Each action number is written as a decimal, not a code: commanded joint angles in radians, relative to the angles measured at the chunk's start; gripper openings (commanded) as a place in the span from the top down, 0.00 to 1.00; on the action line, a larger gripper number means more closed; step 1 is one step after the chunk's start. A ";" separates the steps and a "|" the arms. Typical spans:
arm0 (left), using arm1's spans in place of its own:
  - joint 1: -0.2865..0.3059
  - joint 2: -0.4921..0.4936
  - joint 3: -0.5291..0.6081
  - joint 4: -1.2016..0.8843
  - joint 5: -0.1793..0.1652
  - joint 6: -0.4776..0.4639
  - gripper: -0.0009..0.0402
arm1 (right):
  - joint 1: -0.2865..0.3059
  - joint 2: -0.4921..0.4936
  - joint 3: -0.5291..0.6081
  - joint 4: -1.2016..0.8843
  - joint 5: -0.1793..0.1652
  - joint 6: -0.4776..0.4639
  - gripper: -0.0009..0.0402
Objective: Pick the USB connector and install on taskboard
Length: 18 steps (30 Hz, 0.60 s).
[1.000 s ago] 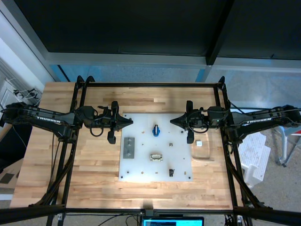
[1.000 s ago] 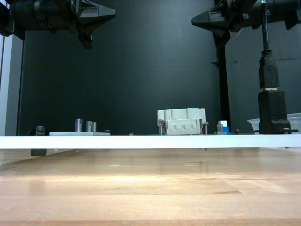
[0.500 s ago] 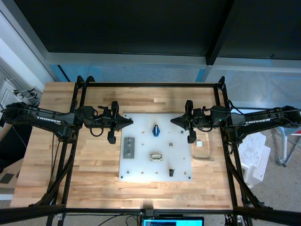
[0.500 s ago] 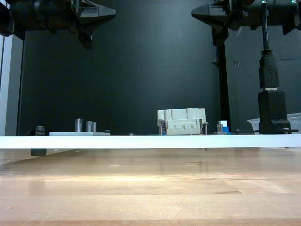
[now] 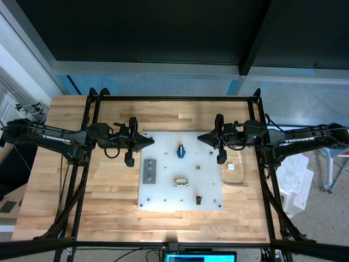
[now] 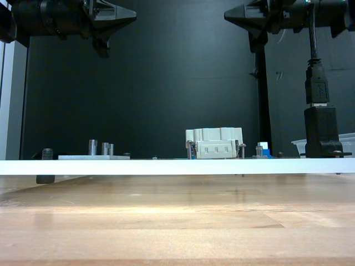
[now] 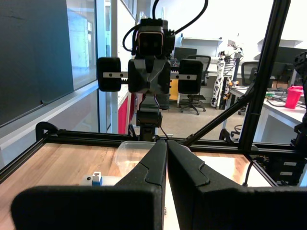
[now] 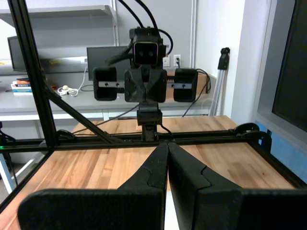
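Left gripper (image 5: 151, 141): closed, empty, above taskboard's (image 5: 163, 191) left edge.
Right gripper (image 5: 200, 140): closed, empty, above its right side.
Advice: open fully, descend straight onto upright USB connector (image 6: 315, 83).

A butcher-block desk (image 5: 109, 202) ringed by a black metal frame (image 5: 174, 99) stands before a dark wall panel (image 5: 152, 27), with office chairs (image 7: 194, 103) and a wall shelf (image 8: 72, 9) beyond.

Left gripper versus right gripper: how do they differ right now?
The left gripper reaches in from the table's left edge, the right gripper from its right edge. In the high view the left gripper's tip only just crosses the taskboard's far-left corner, while the right gripper's tip shows further in, nearer the blue clip. Shared: both are shut, hold nothing, and hang well above the board at about equal height.
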 commanded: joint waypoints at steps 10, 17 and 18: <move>0.000 0.000 0.000 0.000 0.000 0.000 0.98 | 0.000 0.001 -0.006 -0.014 -0.019 -0.004 0.98; 0.000 0.000 0.000 0.000 0.000 0.000 0.98 | 0.001 0.001 -0.006 -0.014 -0.017 -0.004 0.98; 0.000 0.000 0.000 0.000 0.000 0.000 0.98 | 0.001 0.001 -0.006 -0.014 -0.016 -0.004 0.98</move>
